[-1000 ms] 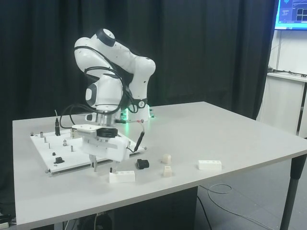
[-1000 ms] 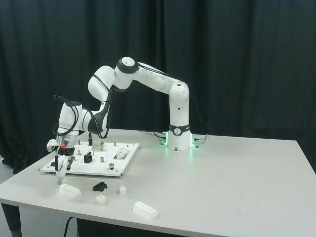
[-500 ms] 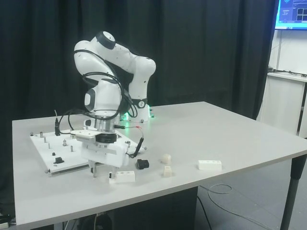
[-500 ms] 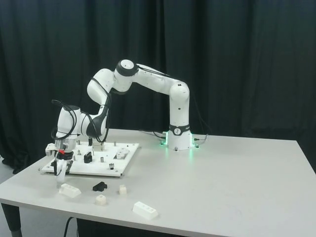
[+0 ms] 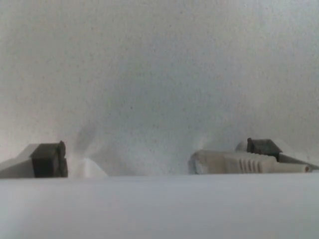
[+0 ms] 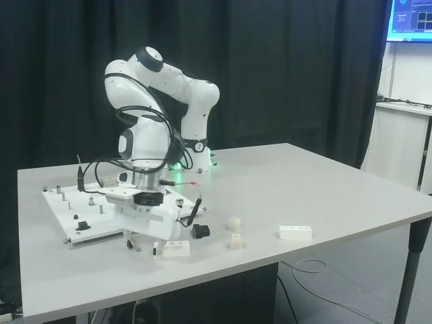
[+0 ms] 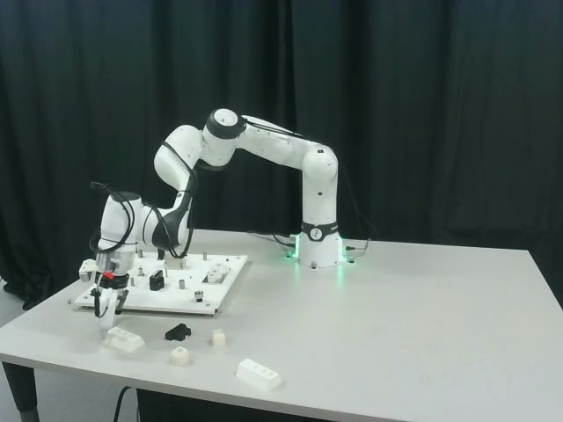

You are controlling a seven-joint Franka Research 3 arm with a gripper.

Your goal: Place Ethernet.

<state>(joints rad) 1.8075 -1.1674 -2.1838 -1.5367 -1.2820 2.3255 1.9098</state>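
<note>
Hovering low over the grey worktop, the white arm's end effector sits just beside a white rectangular connector block near the front edge. Fingers spread apart in the wrist view, nothing between them. Ethernet plug not identifiable; wrist view shows a grey ribbed connector boot lying on the worktop. White mounting board behind. No readable labels. Black curtain backdrop, green light at the arm's base.
</note>
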